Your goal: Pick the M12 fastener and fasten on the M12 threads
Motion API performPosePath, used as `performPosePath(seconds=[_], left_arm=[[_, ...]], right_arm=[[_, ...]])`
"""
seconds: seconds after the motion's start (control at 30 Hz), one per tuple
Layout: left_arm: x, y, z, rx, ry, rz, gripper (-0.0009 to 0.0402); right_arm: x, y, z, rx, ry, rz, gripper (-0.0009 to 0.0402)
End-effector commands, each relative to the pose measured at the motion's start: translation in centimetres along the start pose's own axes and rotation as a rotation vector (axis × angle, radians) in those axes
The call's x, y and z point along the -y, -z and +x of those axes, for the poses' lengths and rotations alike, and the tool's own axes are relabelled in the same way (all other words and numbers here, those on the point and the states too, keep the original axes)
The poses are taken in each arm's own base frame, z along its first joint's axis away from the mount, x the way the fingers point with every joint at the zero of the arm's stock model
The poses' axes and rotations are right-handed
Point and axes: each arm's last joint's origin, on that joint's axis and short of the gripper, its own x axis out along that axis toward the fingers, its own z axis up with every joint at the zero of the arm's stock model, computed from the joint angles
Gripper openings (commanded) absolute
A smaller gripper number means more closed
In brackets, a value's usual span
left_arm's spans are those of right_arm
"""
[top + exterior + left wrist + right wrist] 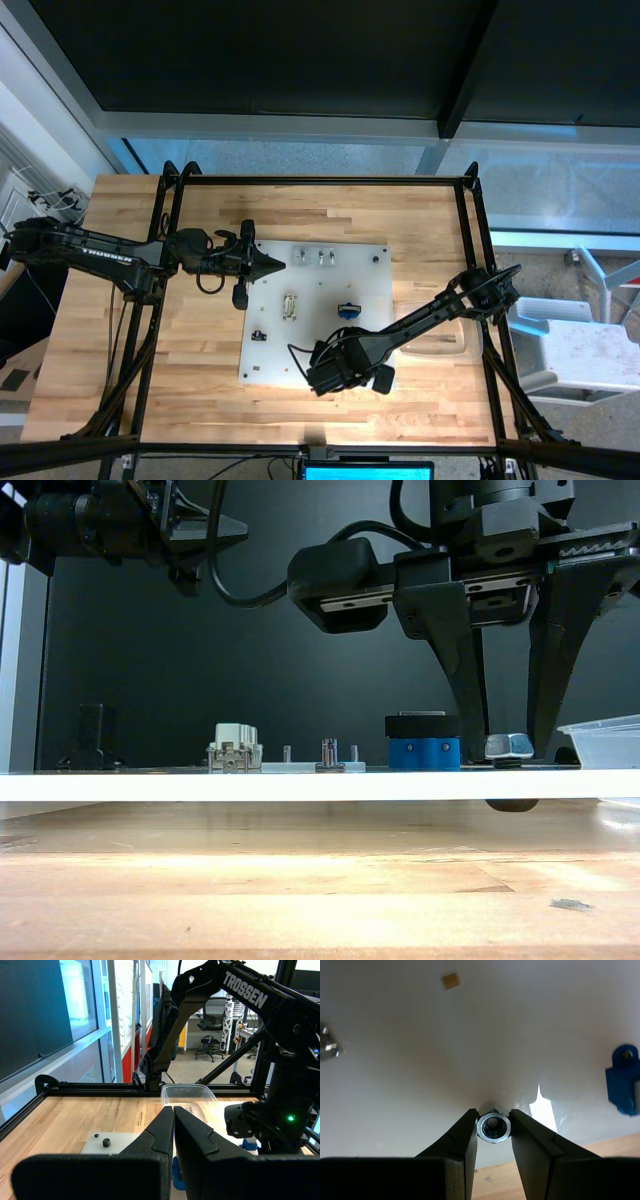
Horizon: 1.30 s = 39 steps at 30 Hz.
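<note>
The right gripper (493, 1116) is reaching down at the near edge of the white board (370, 285), right of its middle, and its fingers (462, 1135) are pinching the small silver M12 nut (493, 1127) narrowly between their tips. The nut is sitting just above the board on a short dark stub that is looking like its stud, though I cannot tell whether it is threaded on. The left gripper (280, 266) is hanging high over the board's far left part, its fingers (160, 1130) pressing together on nothing.
</note>
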Motion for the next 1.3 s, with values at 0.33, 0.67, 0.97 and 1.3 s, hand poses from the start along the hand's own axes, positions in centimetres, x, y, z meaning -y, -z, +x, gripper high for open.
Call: performPosePath(seconds=[0.33,0.67,0.97,1.3], left_arm=[[0.0,-0.01,0.01,0.0,0.0,0.0,0.0],[0.0,-0.01,0.01,0.0,0.0,0.0,0.0],[-0.01,-0.01,0.01,0.0,0.0,0.0,0.0],[0.0,-0.01,0.01,0.0,0.0,0.0,0.0]], right_arm=[[0.05,-0.06,-0.04,0.005,0.003,0.409,0.0029],[0.06,-0.05,-0.04,0.005,0.002,0.734,0.0029],[0.08,-0.04,-0.04,0.005,0.003,0.714,0.0029],[0.06,-0.04,-0.04,0.004,0.002,0.715,0.0029]])
